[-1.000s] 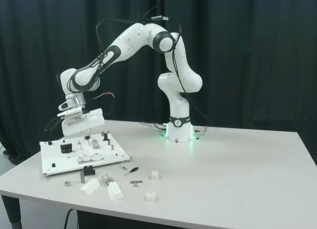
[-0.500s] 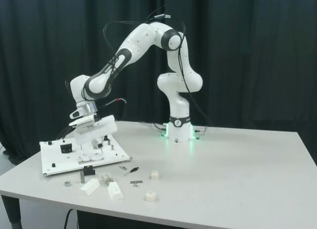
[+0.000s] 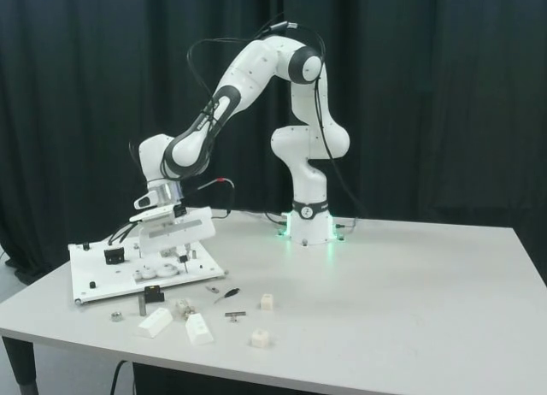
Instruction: Place round peg 1.
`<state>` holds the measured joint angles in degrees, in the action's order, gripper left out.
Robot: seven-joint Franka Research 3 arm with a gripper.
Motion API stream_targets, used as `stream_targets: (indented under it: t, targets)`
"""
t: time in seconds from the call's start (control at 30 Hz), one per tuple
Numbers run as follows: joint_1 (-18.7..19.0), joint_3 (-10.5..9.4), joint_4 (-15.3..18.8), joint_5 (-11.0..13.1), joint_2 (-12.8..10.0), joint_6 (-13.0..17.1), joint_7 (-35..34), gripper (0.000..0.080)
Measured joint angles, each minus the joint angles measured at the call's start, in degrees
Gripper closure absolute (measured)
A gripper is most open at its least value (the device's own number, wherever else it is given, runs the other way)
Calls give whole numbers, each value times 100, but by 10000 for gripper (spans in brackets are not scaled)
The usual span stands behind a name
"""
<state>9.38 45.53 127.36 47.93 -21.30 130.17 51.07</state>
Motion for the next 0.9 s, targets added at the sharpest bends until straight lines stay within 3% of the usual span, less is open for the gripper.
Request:
stream_targets:
  t: [0.47, 0.5, 0.63, 0.67, 0.83, 0.87, 0.9]
  targets:
    - [304, 0, 279, 369, 233, 577, -340, 787]
    - [320, 0, 291, 386, 238, 600, -340, 738]
    - [378, 0, 314, 484, 244, 687, -340, 738]
    - [389, 0, 317, 516, 244, 705, -340, 454]
    - [434, 0, 324, 637, 244, 780, -340, 454]
    - [441, 0, 324, 650, 244, 788, -340, 165]
    - [447, 0, 324, 660, 244, 797, -340, 165]
